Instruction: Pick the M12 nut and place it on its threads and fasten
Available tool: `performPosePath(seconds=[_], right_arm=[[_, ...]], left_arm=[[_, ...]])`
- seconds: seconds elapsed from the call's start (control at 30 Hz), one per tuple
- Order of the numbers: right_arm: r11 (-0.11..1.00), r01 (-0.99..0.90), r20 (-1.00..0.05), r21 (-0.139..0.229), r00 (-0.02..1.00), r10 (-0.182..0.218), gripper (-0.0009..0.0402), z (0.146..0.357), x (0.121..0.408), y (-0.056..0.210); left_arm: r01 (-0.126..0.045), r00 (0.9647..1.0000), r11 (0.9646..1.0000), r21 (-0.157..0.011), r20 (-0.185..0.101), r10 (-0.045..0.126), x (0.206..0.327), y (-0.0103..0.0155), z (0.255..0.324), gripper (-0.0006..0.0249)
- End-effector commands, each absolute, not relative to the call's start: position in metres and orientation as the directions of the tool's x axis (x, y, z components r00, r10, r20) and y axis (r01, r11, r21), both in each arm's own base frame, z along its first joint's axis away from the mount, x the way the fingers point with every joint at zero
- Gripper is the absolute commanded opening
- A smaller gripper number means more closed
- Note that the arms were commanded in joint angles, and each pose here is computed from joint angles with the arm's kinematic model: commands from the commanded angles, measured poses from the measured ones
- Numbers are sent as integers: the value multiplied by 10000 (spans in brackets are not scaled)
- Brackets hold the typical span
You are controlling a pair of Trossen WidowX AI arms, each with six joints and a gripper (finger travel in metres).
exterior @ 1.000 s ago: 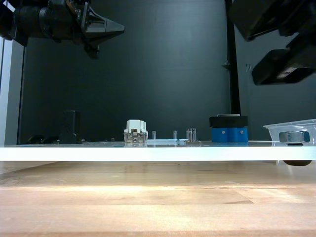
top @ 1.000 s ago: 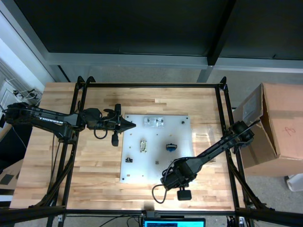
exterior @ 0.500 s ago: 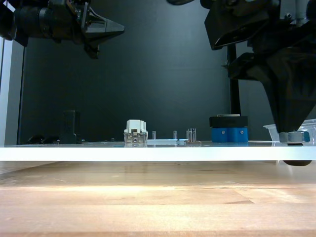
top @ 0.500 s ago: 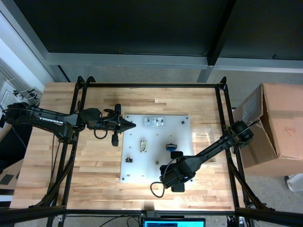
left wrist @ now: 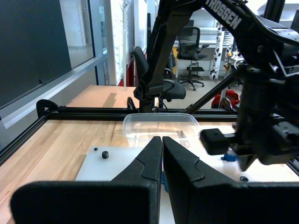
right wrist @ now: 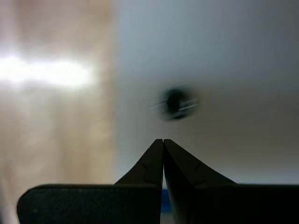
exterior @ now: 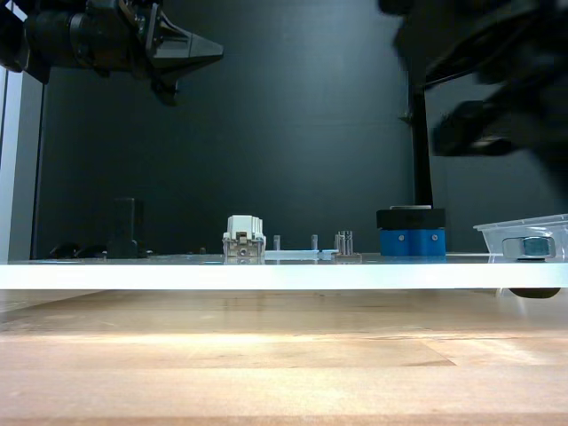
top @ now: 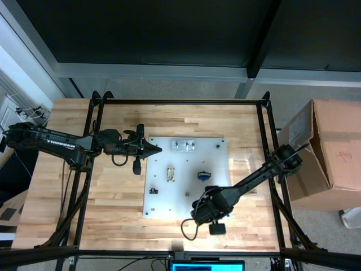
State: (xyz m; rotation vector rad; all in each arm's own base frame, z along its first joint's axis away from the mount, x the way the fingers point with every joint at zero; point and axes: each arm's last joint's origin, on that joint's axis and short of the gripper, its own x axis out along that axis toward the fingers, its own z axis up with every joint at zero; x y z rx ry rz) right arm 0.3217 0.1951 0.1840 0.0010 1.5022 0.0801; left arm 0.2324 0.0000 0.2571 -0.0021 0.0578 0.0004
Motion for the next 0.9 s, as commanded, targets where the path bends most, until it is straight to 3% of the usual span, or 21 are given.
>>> performPosePath(seconds=[0.03, 0.13, 0.2, 0.47, 0.57, 0.67, 0.73, 0.9], right_arm=[[9995, -208, -9940, -254, 1065, -230, 0, 1850, 3221, 1929], [9966, -48, -9862, -823, 1443, -807, 0, 1852, 3234, 1913], [9951, 63, -9816, -983, 1637, -980, 0, 1854, 3244, 1912], [9974, 35, -9826, -715, 1718, -711, 0, 1810, 3277, 1939], [9999, -70, -9899, -72, 1414, -62, 0, 1795, 3273, 1961], [9889, -584, -9884, 1367, 586, 1401, 0, 1812, 3246, 2001], [9774, -706, -9794, 1991, 188, 2009, 0, 1821, 3232, 2015], [9877, -633, -9890, 1431, 289, 1451, 0, 1832, 3216, 1988]], left_arm=[[-5, 9984, 10000, -17, -574, 4, 2324, 0, 2572, 0], [-5, 9983, 10000, -17, -578, 4, 2324, 0, 2572, 0], [-5, 9983, 10000, -17, -578, 4, 2324, 0, 2572, 0], [-9, 9984, 10000, -17, -574, 8, 2324, 1, 2572, 0], [-5, 9984, 10000, -17, -574, 4, 2324, 0, 2572, 0], [-9, 9984, 10000, -17, -574, 8, 2324, 1, 2572, 0], [-5, 9984, 10000, -17, -574, 4, 2324, 0, 2572, 0], [-5, 9984, 10000, -17, -566, 4, 2324, 0, 2573, 0]])
